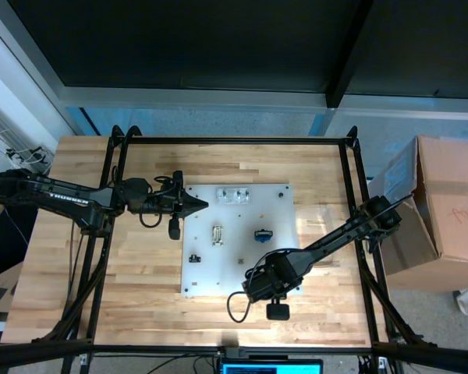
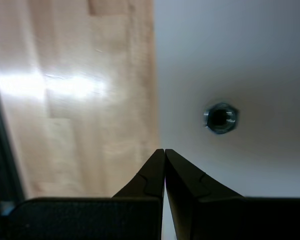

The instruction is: Unfasten the M12 nut and place it in the container

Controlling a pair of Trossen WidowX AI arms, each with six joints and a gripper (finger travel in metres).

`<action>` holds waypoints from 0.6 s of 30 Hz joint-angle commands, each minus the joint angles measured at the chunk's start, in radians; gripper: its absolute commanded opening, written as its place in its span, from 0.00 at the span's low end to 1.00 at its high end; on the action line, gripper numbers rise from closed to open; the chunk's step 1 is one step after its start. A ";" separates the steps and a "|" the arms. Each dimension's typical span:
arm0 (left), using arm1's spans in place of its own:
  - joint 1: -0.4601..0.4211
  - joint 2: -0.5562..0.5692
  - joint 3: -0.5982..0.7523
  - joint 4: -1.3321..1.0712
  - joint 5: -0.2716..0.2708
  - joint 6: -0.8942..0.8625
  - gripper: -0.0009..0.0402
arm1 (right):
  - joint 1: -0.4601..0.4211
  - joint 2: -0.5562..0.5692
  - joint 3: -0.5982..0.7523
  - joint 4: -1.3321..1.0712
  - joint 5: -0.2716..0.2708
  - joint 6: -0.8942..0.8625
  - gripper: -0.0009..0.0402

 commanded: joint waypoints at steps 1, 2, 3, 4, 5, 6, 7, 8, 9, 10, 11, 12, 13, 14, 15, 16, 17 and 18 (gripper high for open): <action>0.000 0.000 0.000 0.000 0.000 0.000 0.02 | -0.001 0.003 -0.022 0.013 0.005 -0.042 0.02; 0.000 0.000 0.000 0.000 0.000 0.000 0.02 | -0.001 0.003 -0.028 0.019 0.004 -0.051 0.02; 0.000 0.000 0.000 0.000 0.000 0.000 0.02 | -0.002 0.003 -0.033 0.024 0.005 -0.056 0.02; 0.000 0.000 0.000 0.000 0.000 0.000 0.02 | -0.003 0.003 -0.039 0.032 0.005 -0.058 0.02; 0.000 0.000 0.000 0.000 0.000 0.000 0.02 | -0.003 0.003 -0.044 0.040 0.005 -0.062 0.02; 0.000 0.000 0.000 0.000 0.000 0.000 0.02 | -0.003 0.003 -0.049 0.048 0.005 -0.067 0.02; 0.000 0.000 0.000 0.000 0.000 0.000 0.02 | -0.003 0.003 -0.054 0.055 0.006 -0.069 0.02; 0.000 0.000 0.000 0.000 0.000 0.000 0.02 | -0.004 0.003 -0.059 0.062 0.006 -0.071 0.02; 0.000 0.000 0.000 0.000 0.000 0.000 0.02 | -0.005 0.003 -0.062 0.067 0.006 -0.072 0.02; 0.000 0.000 0.000 0.000 0.000 0.000 0.02 | -0.005 0.003 -0.064 0.070 0.006 -0.072 0.02; 0.000 0.000 0.000 0.000 0.000 0.000 0.02 | -0.006 0.003 -0.064 0.074 0.007 -0.074 0.02; 0.000 0.000 0.000 0.000 0.000 0.000 0.02 | -0.007 0.003 -0.065 0.078 0.011 -0.074 0.02; 0.000 0.000 0.000 0.000 0.000 0.000 0.02 | -0.008 0.002 -0.065 0.079 0.023 -0.074 0.02; 0.000 0.000 0.000 0.000 0.000 0.000 0.02 | -0.009 0.002 -0.065 0.078 0.035 -0.074 0.02; 0.000 0.000 0.000 0.000 0.000 0.000 0.02 | -0.010 0.002 -0.065 0.077 0.038 -0.074 0.02; 0.000 0.000 0.000 0.000 0.000 0.000 0.02 | -0.012 0.002 -0.065 0.076 0.043 -0.074 0.02; 0.000 0.000 0.000 0.000 0.000 0.000 0.02 | -0.013 0.002 -0.065 0.072 0.056 -0.073 0.02; 0.000 0.000 0.000 0.000 0.000 0.000 0.02 | -0.014 0.002 -0.065 0.067 0.082 -0.073 0.02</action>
